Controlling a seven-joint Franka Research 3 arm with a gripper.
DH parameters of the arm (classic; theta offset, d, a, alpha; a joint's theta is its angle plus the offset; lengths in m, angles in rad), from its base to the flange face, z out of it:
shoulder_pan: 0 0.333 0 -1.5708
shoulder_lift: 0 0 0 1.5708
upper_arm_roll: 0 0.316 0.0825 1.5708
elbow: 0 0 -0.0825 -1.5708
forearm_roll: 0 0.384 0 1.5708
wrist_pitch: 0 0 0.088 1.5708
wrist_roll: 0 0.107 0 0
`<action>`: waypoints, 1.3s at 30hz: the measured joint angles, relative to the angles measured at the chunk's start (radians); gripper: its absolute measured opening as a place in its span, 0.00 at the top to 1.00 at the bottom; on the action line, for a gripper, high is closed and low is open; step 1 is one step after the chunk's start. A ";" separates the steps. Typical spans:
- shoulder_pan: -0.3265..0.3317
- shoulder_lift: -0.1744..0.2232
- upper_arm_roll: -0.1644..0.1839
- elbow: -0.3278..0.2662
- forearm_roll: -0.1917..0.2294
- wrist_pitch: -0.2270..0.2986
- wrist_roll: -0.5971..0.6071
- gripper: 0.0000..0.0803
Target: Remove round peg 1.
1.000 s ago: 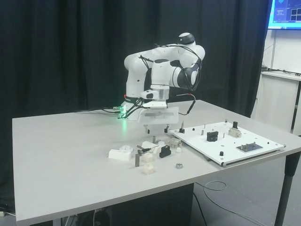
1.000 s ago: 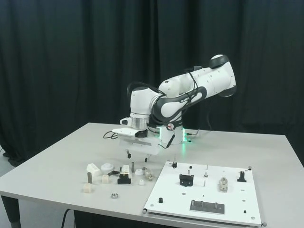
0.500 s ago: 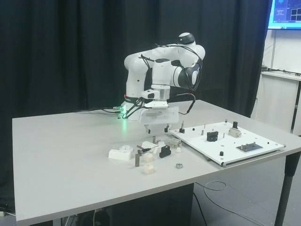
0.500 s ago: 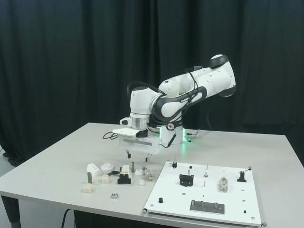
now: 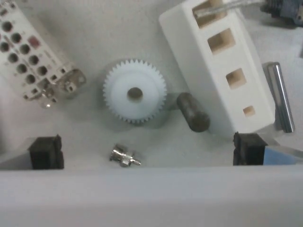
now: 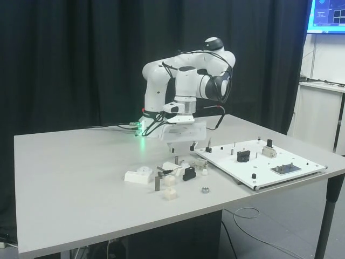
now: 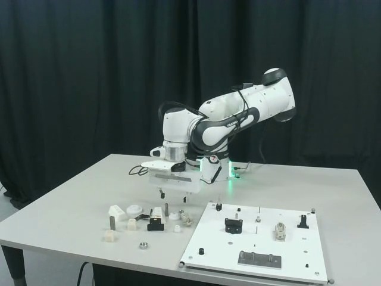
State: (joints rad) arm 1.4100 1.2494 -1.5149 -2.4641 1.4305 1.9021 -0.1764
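A short dark grey round peg lies flat on the table between a white gear and a long white block with slots. My gripper hangs open above these loose parts, with nothing between its black fingertips. In the room views the gripper hovers a little above the cluster of parts, left of the white board. The peg itself is too small to single out in the room views.
A white connector with several holes, a small metal fitting and a shiny metal rod lie near the peg. More white, grey and black parts are scattered on the grey table. The board carries several small fixtures.
The gripper has risen slightly above the loose parts. The parts on the table have not moved.
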 joint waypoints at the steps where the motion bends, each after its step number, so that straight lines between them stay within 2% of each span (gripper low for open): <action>1: 0.000 0.000 -0.004 0.002 -0.001 -0.004 0.001 0.00; 11: 0.002 0.000 -0.050 0.020 -0.040 -0.034 0.025 0.00; 21: 0.006 0.000 -0.080 0.038 -0.076 -0.073 0.056 0.00; 30: 0.030 0.000 -0.111 0.047 -0.091 -0.144 0.100 0.00; 39: 0.095 -0.003 -0.150 0.064 -0.091 -0.225 0.199 0.00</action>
State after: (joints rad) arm 1.5054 1.2464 -1.6653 -2.4002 1.3399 1.6766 0.0229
